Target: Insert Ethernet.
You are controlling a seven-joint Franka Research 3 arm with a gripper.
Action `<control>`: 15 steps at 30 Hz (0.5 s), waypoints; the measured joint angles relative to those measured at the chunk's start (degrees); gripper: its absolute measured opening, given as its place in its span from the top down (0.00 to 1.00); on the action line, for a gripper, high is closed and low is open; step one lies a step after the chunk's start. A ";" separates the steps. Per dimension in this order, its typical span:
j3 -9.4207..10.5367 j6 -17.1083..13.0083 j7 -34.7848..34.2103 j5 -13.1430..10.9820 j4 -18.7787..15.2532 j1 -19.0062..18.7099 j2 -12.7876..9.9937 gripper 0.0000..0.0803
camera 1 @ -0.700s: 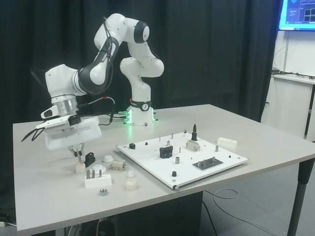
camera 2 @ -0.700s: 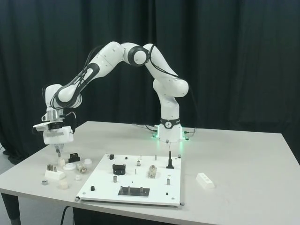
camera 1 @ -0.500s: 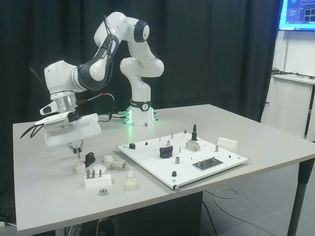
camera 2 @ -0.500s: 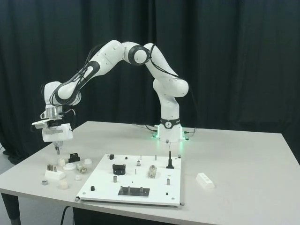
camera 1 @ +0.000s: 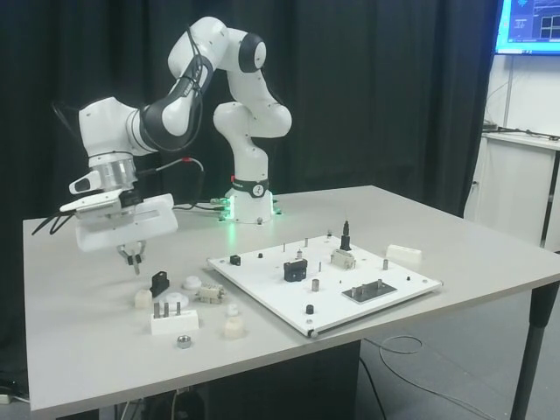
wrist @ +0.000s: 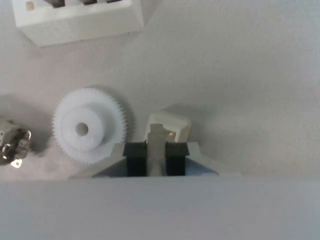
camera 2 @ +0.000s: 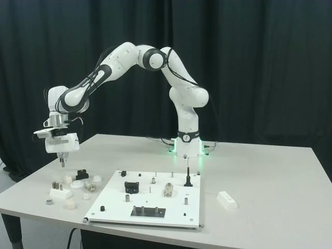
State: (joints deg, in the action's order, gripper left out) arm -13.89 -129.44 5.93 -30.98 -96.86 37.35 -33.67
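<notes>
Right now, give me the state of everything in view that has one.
gripper: shut on the Ethernet plug, above the table.
Ethernet plug: clamped between the fingers, not yet inserted.
white gear: lying flat on the table, untouched.
white board: flat on the table, away from the gripper.

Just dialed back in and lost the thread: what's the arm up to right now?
The white Franka arm's gripper hangs above the loose parts at the table's far end from the white board. Its fingers are shut on a small white plug, held clear of the table above a white block, beside the white gear. Nothing has reached the board yet.
</notes>
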 joint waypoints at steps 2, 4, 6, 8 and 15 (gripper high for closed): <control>0.00 0.03 -0.07 0.15 0.00 0.00 0.06 0.91; 0.00 0.05 -0.09 0.20 0.00 0.00 0.11 0.91; 0.00 0.05 -0.09 0.22 0.00 0.00 0.14 0.91; 0.00 0.06 -0.09 0.24 0.00 0.00 0.15 0.91; 0.00 0.06 -0.08 0.49 0.01 -0.01 0.17 0.91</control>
State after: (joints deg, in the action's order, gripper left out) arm -13.89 -129.38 5.86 -30.49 -96.85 37.34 -33.49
